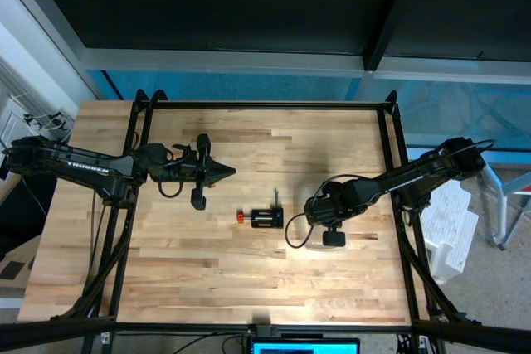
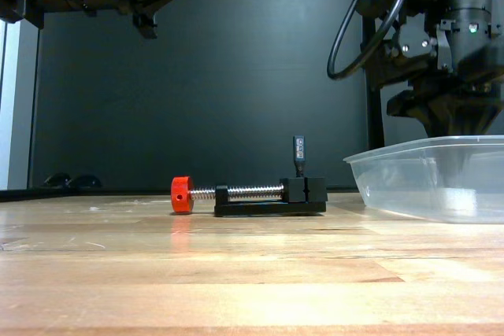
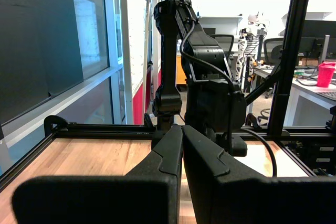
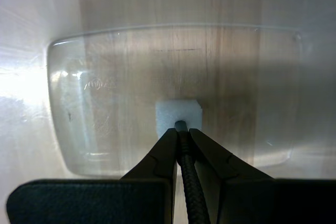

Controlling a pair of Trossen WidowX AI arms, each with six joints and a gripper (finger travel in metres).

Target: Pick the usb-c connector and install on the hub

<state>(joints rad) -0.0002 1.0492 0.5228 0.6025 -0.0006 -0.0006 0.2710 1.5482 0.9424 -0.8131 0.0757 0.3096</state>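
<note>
At the near side of the worktop (image 2: 236, 273) stood a small clamp (image 2: 268, 194) with a red knob (image 2: 181, 194). It held a short black piece upright, which I took for the hub (image 2: 298, 153). Just right of it sat a clear tub (image 2: 409, 186). The right pincer (image 4: 182, 132) hung over the tub, pinching a black braided cable (image 4: 191, 182) just behind the usb-c connector (image 4: 181, 126). The connector's tip lay against a white foam block (image 4: 178, 109) on the tub floor.

The step in hand looked like the pick. The next move would call for lifting the connector clear of the tub wall, carrying it left and lining it up over the hub.

Farther back, the left pincer (image 3: 182, 129) hung high over the left of the worktop, pressed together on nothing. The surface was pale wood in a black frame (image 1: 265, 105), with a dark backdrop and office desks beyond.
</note>
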